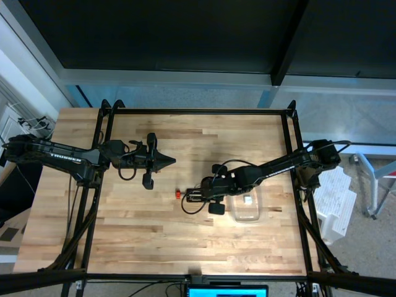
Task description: Pick the RCA connector and install on taskboard
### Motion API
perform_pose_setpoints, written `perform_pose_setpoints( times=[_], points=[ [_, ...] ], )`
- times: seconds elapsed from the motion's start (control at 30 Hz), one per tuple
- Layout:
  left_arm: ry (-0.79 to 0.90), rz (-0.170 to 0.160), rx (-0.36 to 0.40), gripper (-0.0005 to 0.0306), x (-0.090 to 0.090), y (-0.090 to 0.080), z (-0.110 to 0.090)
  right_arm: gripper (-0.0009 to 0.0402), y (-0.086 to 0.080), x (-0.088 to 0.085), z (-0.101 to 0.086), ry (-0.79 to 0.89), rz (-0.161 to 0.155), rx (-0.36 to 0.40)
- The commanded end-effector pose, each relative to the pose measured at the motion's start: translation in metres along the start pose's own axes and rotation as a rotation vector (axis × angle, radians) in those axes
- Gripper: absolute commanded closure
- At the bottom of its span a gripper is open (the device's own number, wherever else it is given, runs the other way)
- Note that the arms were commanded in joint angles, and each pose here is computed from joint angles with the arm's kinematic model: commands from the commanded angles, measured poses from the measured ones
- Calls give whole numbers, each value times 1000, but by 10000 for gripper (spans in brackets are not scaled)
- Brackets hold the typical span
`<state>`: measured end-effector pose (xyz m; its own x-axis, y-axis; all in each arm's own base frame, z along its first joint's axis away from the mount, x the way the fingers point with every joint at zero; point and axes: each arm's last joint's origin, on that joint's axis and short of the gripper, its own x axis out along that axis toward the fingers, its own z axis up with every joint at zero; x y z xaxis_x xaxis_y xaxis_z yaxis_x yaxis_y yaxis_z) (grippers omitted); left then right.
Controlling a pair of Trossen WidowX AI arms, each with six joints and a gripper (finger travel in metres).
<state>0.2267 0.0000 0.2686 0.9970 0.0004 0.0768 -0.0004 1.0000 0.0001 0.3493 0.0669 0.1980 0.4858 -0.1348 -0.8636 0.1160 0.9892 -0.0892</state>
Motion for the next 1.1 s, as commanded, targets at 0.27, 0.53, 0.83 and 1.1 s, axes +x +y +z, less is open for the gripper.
perform_pose_setpoints(
  times=[0.27, 0.53, 0.83, 1.1],
  points=[
    [0, 0, 0, 300, 0, 0, 0, 270, -3, -21, 6, -67, 17, 21],
    [0, 0, 0, 300, 0, 0, 0, 238, -9, -47, 8, -110, 28, 31],
    [0, 0, 0, 300, 0, 0, 0, 232, -16, -69, 3, -105, 26, 30],
    [0, 0, 0, 300, 0, 0, 0, 232, -16, -69, 2, -99, 25, 26]
  ],
)
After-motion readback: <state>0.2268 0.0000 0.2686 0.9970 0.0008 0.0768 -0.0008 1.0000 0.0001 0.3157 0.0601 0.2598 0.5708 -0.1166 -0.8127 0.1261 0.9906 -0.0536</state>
